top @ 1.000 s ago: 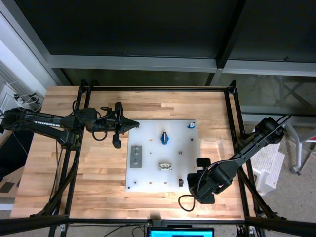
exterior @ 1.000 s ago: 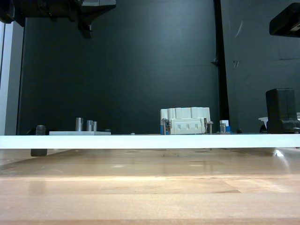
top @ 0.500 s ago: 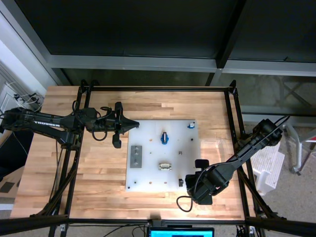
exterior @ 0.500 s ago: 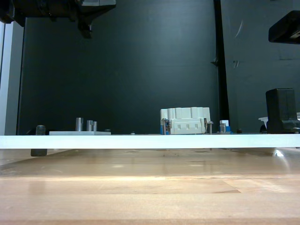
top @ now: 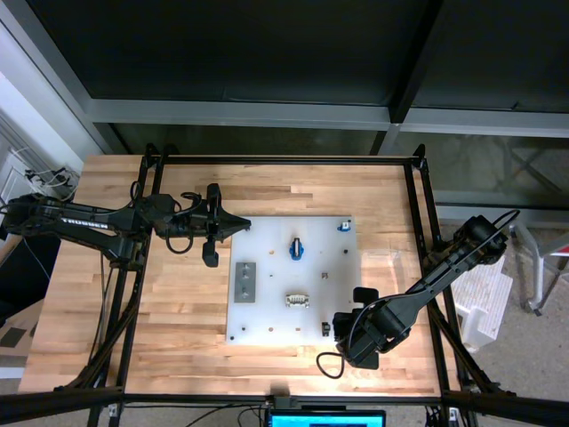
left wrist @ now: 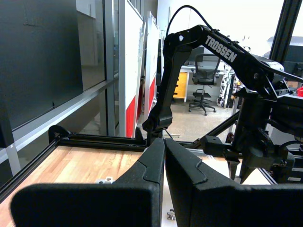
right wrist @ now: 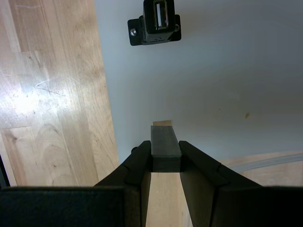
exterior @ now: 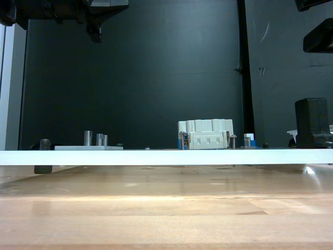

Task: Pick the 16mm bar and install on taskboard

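Note:
The 16mm bar [right wrist: 165, 147] is a short dark grey block, held between the fingers [right wrist: 142, 163] of my right gripper [right wrist: 165, 158]. It hangs over the near right corner of the white taskboard [top: 267, 311], clear of any seat. In the high view the right gripper [top: 348, 336] covers the bar. My left gripper [top: 242, 226] hovers at the board's far left corner, shut with nothing in it; its closed fingertips show in the left wrist view [left wrist: 164, 156].
A grey plate [top: 244, 281] with upright pegs [exterior: 96, 139] sits on the board's left part. A white connector [top: 297, 301], a blue part [top: 296, 248] and a black USB port [right wrist: 155, 19] also stand on the board. Black frame rails [top: 418, 222] border the wooden table.
My right arm has shifted left, toward the board's near right corner, carrying the bar. The left arm has stayed where it was.

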{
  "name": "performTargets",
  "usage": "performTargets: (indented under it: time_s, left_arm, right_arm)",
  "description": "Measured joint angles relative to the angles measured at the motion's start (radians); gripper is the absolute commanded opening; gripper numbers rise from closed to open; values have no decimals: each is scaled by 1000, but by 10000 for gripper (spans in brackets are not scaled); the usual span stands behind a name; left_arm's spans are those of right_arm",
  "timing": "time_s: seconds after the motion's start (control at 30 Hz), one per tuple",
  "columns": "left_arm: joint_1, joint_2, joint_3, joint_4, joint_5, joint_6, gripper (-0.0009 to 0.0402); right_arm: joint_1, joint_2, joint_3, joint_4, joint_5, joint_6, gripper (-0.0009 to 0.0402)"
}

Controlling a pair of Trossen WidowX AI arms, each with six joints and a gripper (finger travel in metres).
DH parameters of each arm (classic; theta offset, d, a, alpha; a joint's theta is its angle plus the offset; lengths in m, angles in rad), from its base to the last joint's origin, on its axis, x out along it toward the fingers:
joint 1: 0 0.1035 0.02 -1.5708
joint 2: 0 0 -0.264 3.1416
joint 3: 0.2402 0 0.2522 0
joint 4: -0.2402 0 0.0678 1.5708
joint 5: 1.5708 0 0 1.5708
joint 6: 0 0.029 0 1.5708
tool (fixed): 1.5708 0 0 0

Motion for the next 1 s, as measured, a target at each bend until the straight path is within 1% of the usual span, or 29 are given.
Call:
performTargets:
  time_s: [0.73, 1.0]
  left_arm:
    - [0, 0, 0, 0, 0, 0, 0]
    - [0, 0, 0, 0, 0, 0, 0]
  right_arm:
    - [-3, 0, -48, 52, 1, 74, 8]
    - [-3, 0, -53, 54, 1, 77, 8]
